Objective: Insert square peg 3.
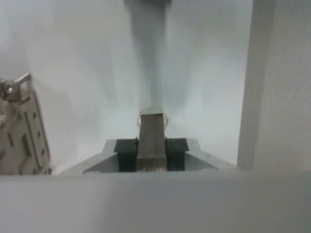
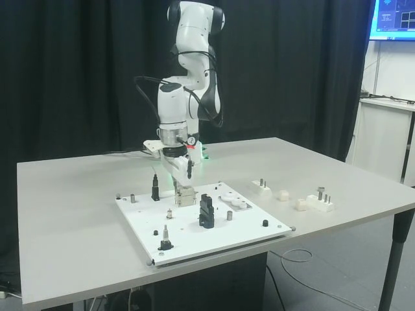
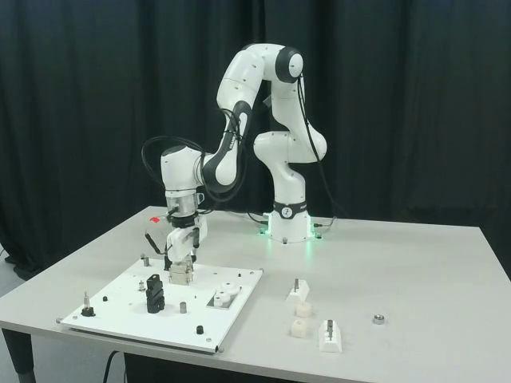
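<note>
You get two distant room views facing the gripper from opposite front corners of the table, both sharing the white board beneath it, while your wrist view peers down close past it.

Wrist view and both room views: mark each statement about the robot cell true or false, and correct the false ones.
1. The gripper is shut on the square peg. True.
2. The arm hangs over the white board. True.
3. The white board lies on the floor. False: it lies on the grey table.
4. The backdrop behind the arm is a white wall. False: it is a black curtain.
5. Small white blocks sit on the table beside the board. True.
</note>
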{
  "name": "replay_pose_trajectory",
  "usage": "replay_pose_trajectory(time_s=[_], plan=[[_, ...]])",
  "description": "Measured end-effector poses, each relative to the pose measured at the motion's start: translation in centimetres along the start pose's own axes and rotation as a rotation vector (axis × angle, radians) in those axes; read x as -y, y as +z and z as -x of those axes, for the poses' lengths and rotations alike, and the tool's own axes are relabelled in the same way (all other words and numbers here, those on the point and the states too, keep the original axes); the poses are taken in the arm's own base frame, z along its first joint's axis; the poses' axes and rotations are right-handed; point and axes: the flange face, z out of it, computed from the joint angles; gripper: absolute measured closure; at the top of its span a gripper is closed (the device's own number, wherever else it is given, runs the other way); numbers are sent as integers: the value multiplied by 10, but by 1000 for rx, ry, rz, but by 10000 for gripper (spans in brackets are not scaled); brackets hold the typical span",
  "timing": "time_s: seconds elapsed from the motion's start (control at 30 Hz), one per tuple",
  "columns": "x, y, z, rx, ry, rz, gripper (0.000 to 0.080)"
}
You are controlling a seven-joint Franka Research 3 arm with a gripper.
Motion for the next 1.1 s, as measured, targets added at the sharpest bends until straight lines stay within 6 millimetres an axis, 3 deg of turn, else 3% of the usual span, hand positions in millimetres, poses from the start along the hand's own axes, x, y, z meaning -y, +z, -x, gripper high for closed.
replay_pose_trajectory(time_s=[1.1], plan=[[-2, 0, 0, 20, 54, 5, 688]])
